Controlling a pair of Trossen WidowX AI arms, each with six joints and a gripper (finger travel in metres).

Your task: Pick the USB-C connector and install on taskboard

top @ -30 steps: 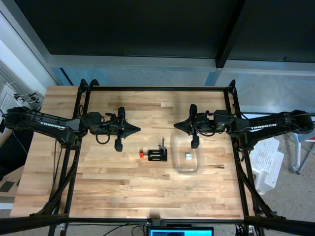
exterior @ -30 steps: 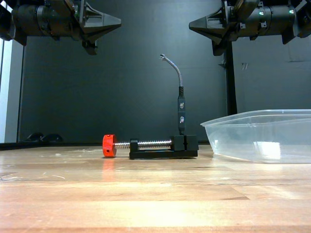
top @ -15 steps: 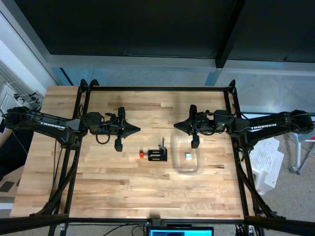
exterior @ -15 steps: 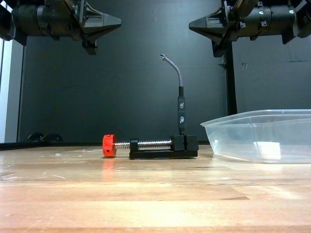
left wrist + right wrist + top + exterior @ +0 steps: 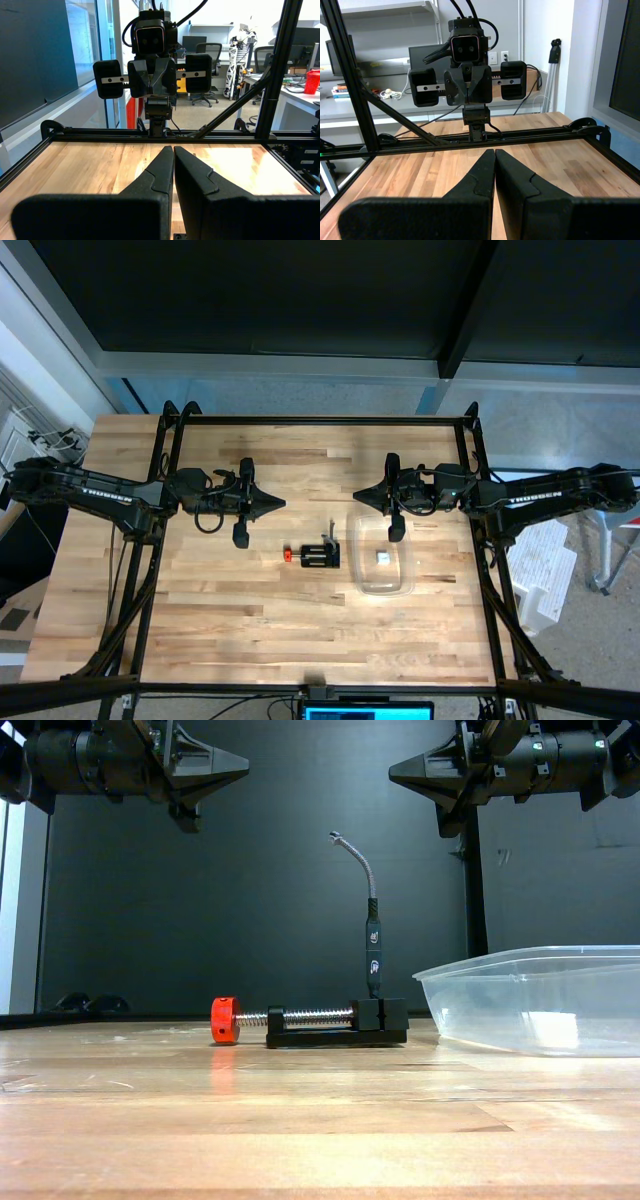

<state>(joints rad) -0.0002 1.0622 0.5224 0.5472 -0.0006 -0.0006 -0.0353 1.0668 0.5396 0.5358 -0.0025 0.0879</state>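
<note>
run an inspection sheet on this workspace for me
surface: wooden table, light planks, no spills seen
taskboard: black block with an orange knob, mid-table, beside the tray on the left arm's side
USB-C connector: dark plug with a curved braided stub, standing upright in the taskboard's block end
clutter: clear plastic tray holding one whitish square piece
left gripper: high over the table, fingers shut, holding nothing
right gripper: high over the table, facing the left gripper, fingers shut, holding nothing
cables: black loop at the left arm's wrist
surroundings: black frame round the table; lit screen at the near edge
</note>
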